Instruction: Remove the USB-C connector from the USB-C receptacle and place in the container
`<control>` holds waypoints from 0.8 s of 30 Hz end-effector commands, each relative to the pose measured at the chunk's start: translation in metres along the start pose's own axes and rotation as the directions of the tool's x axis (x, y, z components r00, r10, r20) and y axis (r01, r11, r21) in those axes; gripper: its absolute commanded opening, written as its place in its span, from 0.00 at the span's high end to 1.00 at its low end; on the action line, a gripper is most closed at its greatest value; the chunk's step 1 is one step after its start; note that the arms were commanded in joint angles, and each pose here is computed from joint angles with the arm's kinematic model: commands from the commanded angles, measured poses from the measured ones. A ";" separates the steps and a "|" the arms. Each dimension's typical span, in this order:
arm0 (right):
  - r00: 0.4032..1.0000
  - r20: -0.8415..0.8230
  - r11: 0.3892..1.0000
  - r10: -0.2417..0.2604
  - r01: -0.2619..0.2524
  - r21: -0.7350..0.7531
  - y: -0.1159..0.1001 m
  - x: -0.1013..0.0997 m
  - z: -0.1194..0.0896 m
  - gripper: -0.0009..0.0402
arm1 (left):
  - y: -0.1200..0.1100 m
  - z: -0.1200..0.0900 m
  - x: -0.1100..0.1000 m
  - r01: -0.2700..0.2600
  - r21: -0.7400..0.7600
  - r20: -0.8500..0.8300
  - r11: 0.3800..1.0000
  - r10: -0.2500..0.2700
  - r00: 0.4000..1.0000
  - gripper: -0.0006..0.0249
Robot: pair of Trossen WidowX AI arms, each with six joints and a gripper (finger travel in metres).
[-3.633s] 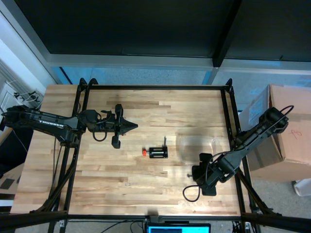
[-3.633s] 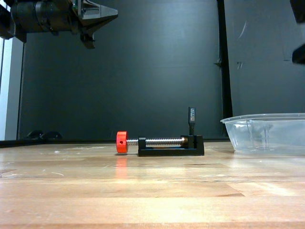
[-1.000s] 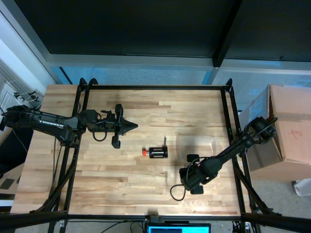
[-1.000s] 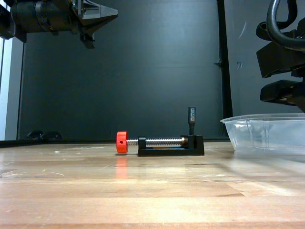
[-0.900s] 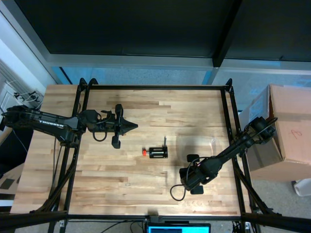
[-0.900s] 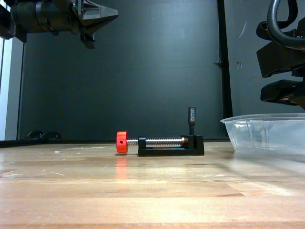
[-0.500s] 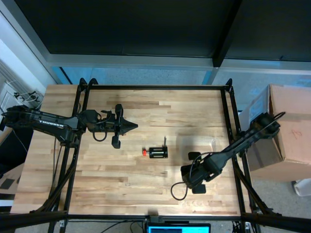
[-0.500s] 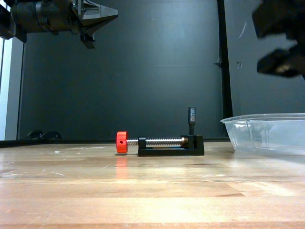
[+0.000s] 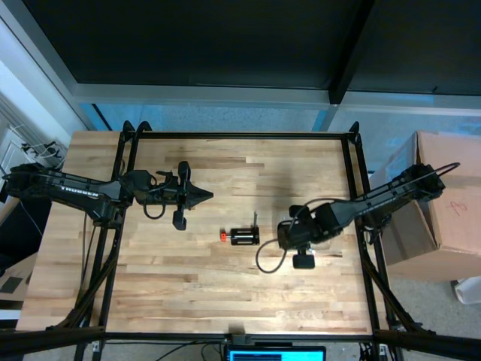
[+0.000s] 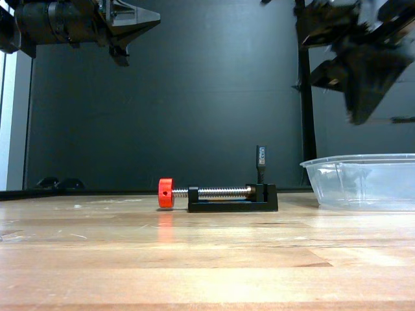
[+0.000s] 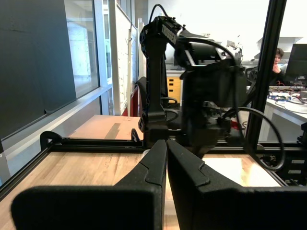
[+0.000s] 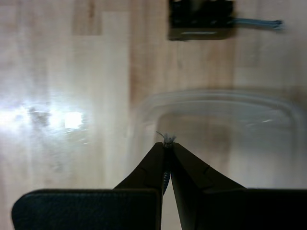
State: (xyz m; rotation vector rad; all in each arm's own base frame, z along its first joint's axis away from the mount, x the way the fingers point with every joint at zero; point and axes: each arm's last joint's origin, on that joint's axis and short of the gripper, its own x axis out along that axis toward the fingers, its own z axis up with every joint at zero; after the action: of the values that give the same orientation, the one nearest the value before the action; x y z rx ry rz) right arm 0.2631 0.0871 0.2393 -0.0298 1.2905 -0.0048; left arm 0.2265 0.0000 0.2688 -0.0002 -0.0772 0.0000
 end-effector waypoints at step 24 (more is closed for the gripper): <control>0.989 0.145 0.999 0.014 -0.021 0.049 -0.016 -0.012 0.013 0.60 | 0.000 0.000 0.000 0.000 0.000 0.001 1.000 0.000 1.000 0.98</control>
State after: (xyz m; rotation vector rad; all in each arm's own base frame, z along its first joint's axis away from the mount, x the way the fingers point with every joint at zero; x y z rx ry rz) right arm 0.2715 0.0707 0.2495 0.0117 1.1984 -0.0293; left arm 0.2265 0.0000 0.2688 -0.0002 -0.0776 0.0000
